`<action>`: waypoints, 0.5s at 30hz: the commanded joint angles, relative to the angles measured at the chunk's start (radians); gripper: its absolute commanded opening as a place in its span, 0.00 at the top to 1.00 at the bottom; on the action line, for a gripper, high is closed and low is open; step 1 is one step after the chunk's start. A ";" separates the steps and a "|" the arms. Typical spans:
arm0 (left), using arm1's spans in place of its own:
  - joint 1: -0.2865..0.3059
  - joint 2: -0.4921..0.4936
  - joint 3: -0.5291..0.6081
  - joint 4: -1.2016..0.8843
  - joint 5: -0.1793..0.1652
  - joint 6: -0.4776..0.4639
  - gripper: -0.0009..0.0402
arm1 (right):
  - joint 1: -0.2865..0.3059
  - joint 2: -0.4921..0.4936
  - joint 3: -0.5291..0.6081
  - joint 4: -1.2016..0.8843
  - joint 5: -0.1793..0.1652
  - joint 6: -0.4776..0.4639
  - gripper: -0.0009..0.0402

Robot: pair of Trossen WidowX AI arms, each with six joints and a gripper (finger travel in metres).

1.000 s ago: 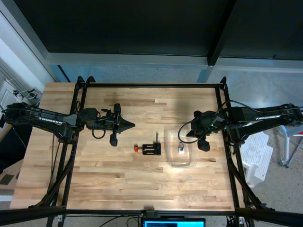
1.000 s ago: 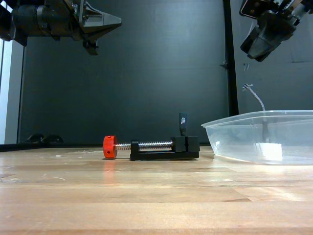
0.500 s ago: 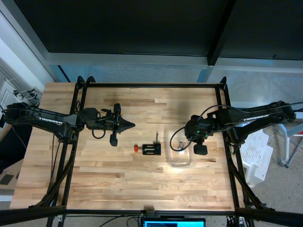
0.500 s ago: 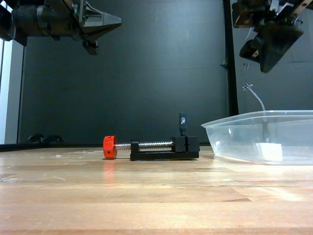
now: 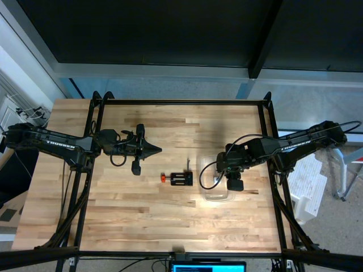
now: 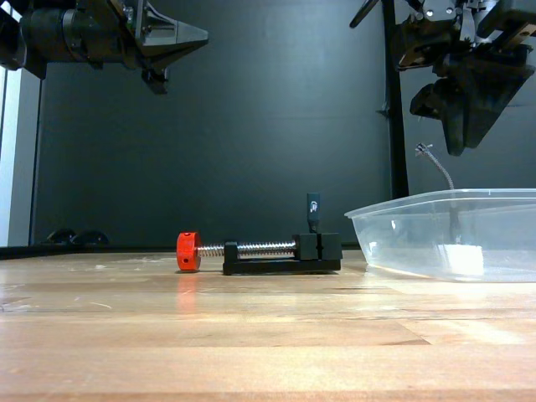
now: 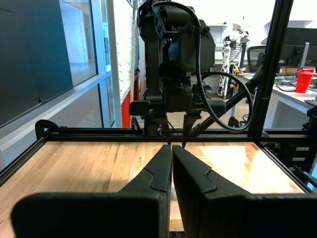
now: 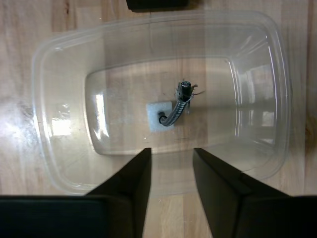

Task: Pick the USB-C connector and install on taskboard

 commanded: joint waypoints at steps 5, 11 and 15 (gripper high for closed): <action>0.000 0.000 0.000 0.001 0.000 0.000 0.98 | 0.016 0.035 -0.005 0.012 0.040 0.023 0.49; 0.000 0.000 0.000 0.001 0.000 0.000 0.98 | 0.029 0.065 -0.005 0.047 0.040 0.022 0.47; 0.000 0.000 0.000 0.000 0.000 0.000 0.98 | 0.036 0.079 -0.013 0.068 0.040 0.022 0.48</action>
